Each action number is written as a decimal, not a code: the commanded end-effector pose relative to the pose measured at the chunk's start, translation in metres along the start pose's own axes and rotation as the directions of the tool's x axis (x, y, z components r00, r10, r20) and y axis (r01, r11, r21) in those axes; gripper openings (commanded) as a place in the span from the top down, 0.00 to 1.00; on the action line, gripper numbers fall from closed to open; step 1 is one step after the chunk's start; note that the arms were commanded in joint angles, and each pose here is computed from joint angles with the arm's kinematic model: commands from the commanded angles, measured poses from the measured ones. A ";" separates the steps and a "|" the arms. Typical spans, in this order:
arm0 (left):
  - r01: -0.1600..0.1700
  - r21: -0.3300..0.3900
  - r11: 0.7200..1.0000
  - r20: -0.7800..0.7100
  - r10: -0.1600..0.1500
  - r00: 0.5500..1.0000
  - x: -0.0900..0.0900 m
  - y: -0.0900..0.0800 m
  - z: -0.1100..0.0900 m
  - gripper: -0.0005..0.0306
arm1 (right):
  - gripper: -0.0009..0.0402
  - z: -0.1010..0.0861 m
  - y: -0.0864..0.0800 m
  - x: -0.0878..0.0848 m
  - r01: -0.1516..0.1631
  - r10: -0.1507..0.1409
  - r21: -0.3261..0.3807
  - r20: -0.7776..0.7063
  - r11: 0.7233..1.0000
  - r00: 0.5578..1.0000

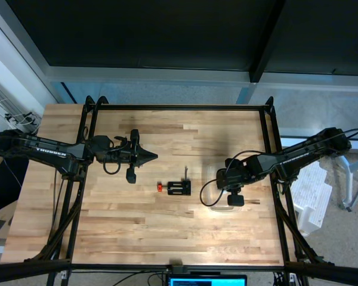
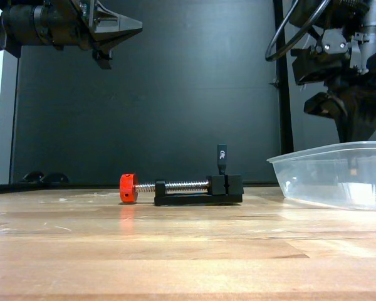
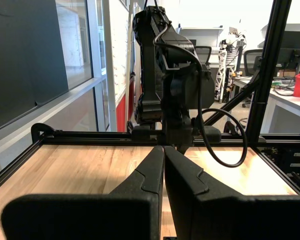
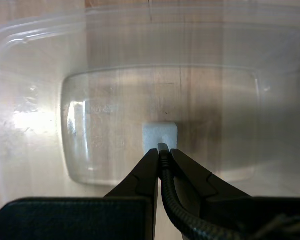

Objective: Pick the USB-C connector and install on taskboard

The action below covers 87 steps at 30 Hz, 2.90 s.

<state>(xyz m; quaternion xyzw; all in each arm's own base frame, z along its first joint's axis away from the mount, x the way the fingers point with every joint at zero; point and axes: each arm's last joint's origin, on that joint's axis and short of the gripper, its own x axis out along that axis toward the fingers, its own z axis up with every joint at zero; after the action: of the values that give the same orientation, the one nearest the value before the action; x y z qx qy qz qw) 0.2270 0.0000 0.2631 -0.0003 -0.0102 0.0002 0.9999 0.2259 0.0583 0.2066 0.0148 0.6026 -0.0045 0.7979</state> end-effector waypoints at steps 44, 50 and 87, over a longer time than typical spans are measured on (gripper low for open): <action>0.000 0.000 1.000 0.000 0.000 1.000 0.000 0.000 0.000 0.98 | 0.98 0.105 0.005 -0.032 0.044 -0.044 0.000 0.006 0.999 0.999; 0.000 0.000 1.000 0.000 0.000 1.000 0.000 0.000 0.000 0.98 | 0.98 0.122 0.006 -0.021 0.048 -0.048 -0.007 -0.004 0.999 0.999; 0.000 0.000 1.000 0.000 0.000 1.000 0.000 0.000 0.000 0.98 | 0.98 0.165 0.009 0.002 0.071 -0.069 -0.075 0.025 0.995 0.997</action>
<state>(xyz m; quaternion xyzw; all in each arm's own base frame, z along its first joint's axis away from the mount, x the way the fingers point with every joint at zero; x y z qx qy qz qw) 0.2270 0.0000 0.2631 -0.0003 -0.0104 0.0002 0.9999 0.3865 0.0625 0.2510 -0.0370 0.5918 -0.0101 0.8051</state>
